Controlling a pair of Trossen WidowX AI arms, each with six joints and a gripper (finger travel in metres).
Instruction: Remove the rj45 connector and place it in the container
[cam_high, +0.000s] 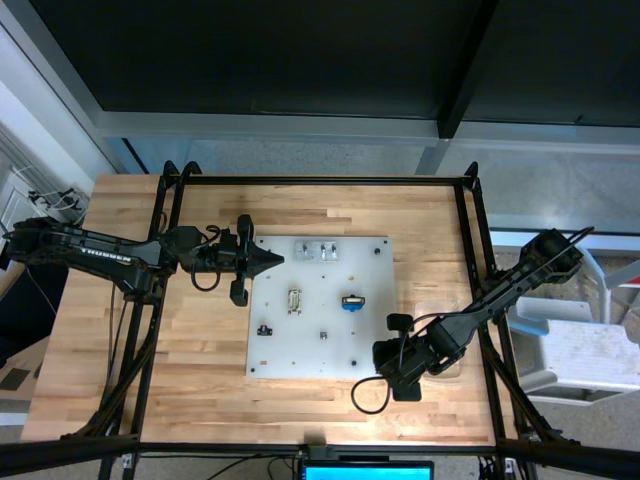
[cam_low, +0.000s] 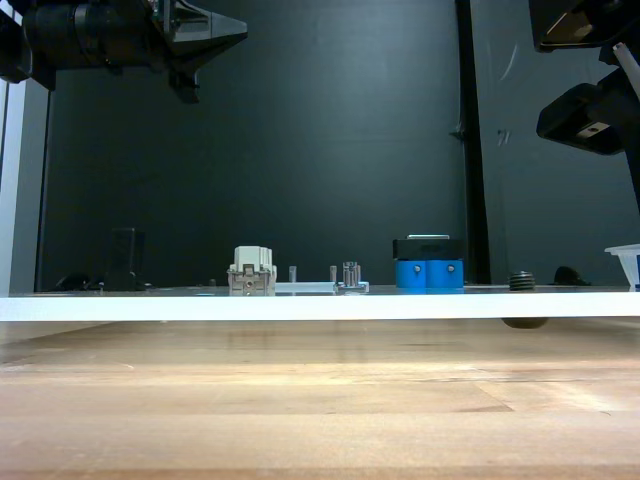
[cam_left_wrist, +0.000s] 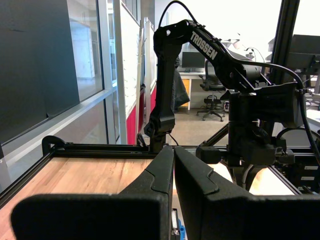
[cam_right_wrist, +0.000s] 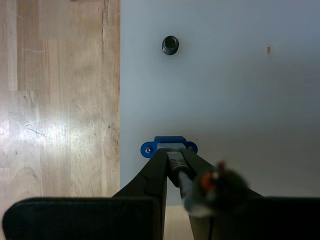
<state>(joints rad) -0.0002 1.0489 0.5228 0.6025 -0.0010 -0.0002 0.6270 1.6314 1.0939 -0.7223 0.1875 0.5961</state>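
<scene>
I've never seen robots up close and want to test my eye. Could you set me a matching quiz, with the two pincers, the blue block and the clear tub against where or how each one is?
Things:
1. left pincer
2. right pincer
3. blue block
4. tub

Places and states:
A. stands on the white board
B. see-through, off to the board's right
C. raised by the board's right edge, clamped on the rj45 plug
D. shut and empty, high over the board's far-left corner

Pairs: 1-D, 2-C, 3-A, 4-B.
</scene>
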